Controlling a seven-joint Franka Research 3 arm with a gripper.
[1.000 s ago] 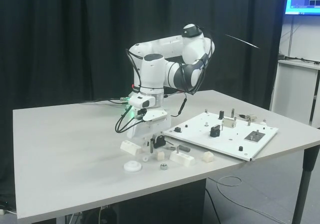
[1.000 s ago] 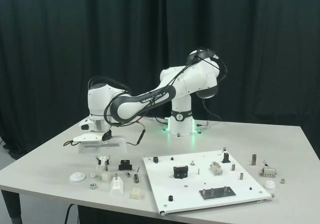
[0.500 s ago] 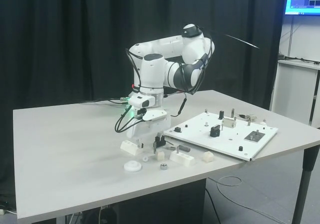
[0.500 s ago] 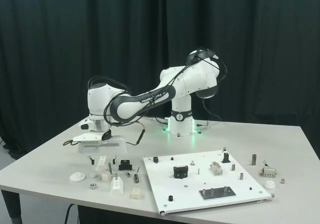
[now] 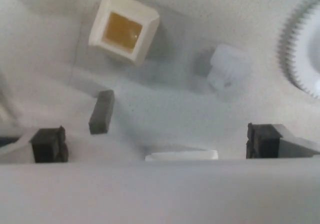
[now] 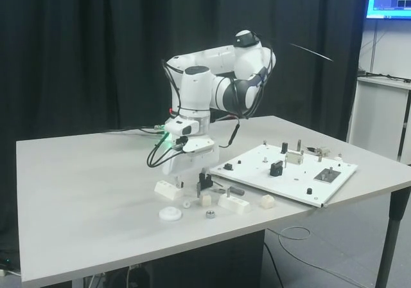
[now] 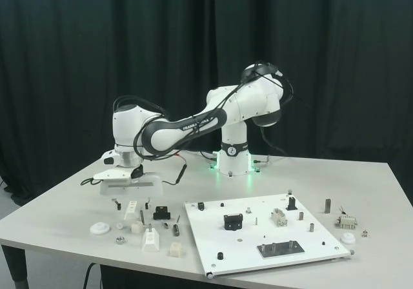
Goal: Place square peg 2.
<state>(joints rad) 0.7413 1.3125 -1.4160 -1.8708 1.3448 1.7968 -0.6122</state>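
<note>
The gripper is hanging low over the grey bench, at the group of loose parts beside the white board. Its black fingertips are standing wide apart and are clamping nothing. In the wrist view the square peg, a short dark grey bar, is lying on the bench between the fingertips, nearer one of them and touching neither. A square block with a recessed top and a white gear are lying near it.
</note>
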